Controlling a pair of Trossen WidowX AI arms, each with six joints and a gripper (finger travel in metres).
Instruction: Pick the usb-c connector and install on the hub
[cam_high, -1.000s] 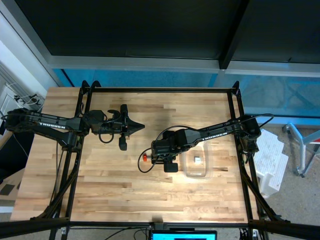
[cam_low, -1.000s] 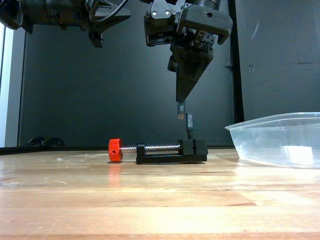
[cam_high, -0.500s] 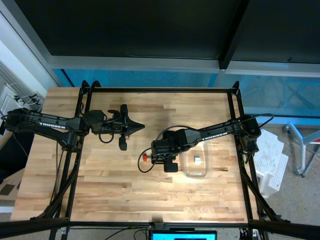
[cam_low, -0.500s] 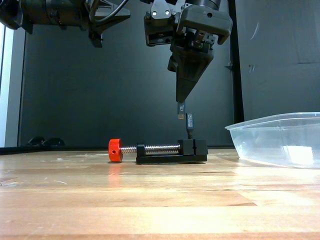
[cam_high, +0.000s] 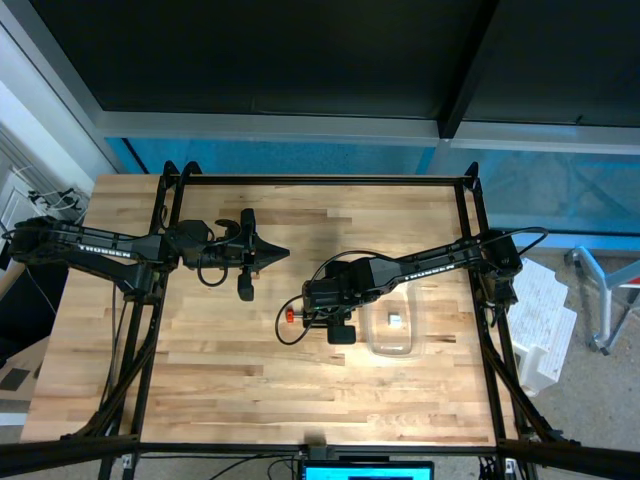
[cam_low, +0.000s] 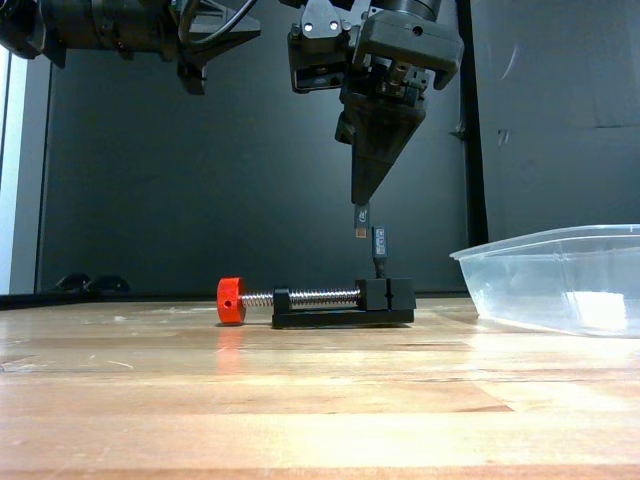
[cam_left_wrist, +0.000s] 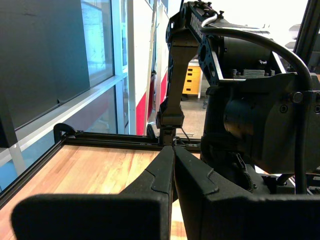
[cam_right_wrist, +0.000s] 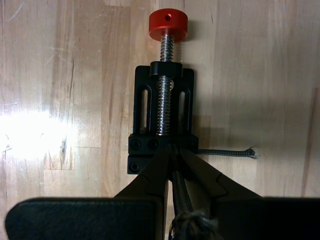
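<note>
Insertion step, as judged: right gripper (cam_low: 358, 198), clamped on the usb-c connector (cam_low: 361, 221), hovers just above the hub (cam_low: 345, 303); the next move likely calls for fine alignment, then descent; left gripper (cam_high: 283, 252), fingers together, sits well apart from the hub.

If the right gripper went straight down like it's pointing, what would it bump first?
Probably the upright grey pin on the hub: the right gripper pinches the usb-c connector just above and beside it, though depth is unclear. The left gripper sits shut, far off to the left.
</note>
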